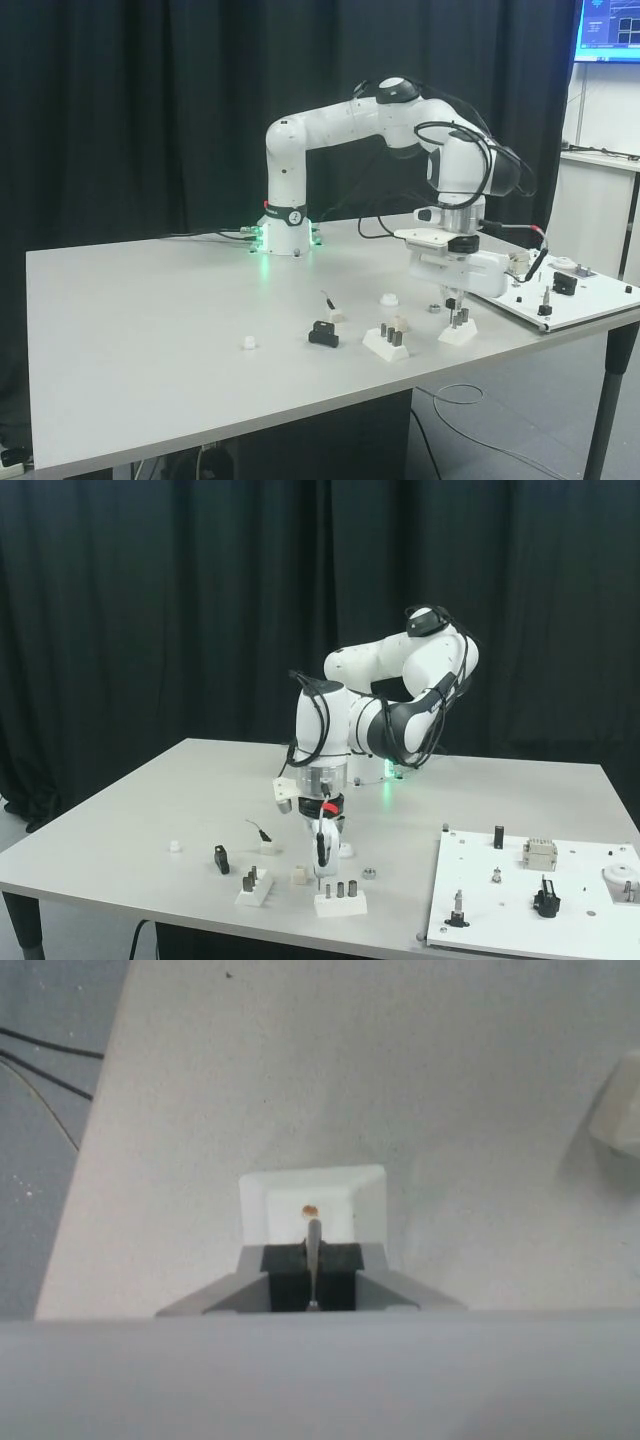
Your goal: Insert round peg 1.
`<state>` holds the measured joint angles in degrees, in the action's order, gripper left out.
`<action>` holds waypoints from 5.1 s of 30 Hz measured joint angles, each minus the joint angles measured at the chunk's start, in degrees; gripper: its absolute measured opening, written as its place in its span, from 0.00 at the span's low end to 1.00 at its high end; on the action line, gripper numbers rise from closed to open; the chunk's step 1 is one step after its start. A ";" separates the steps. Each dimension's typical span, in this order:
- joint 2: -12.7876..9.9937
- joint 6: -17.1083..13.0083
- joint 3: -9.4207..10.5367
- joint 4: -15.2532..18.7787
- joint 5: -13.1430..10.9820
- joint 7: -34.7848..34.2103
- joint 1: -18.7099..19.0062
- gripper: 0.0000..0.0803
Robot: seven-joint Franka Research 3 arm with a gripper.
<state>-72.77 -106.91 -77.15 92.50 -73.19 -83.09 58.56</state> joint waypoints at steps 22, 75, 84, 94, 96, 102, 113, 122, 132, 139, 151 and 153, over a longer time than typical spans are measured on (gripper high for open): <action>0.01 2.02 -1.86 0.30 0.14 2.69 0.89 0.02; 1.26 6.74 -2.94 0.67 6.95 26.06 18.50 0.02; 1.27 3.05 -1.75 2.55 6.79 28.51 21.64 0.02; 1.35 -1.22 -0.16 5.61 6.16 28.51 25.55 0.02; 1.36 -1.84 -0.09 6.21 6.05 28.46 26.23 0.02; 1.59 -2.77 -0.09 7.84 5.69 28.25 28.01 0.02; 2.49 -2.97 -0.09 9.93 4.51 27.71 30.09 0.02; 2.65 -2.97 -0.09 10.90 3.86 27.53 30.89 0.02; 2.66 -2.94 0.25 11.10 3.54 26.84 31.07 0.02; 2.66 -2.95 0.68 11.10 3.05 26.49 31.07 0.02; 2.93 -2.96 0.98 11.10 2.58 25.83 31.33 0.02; 2.95 -2.96 1.00 11.10 2.50 25.71 31.46 0.02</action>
<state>-69.82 -109.87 -76.16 103.60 -70.70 -57.38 90.01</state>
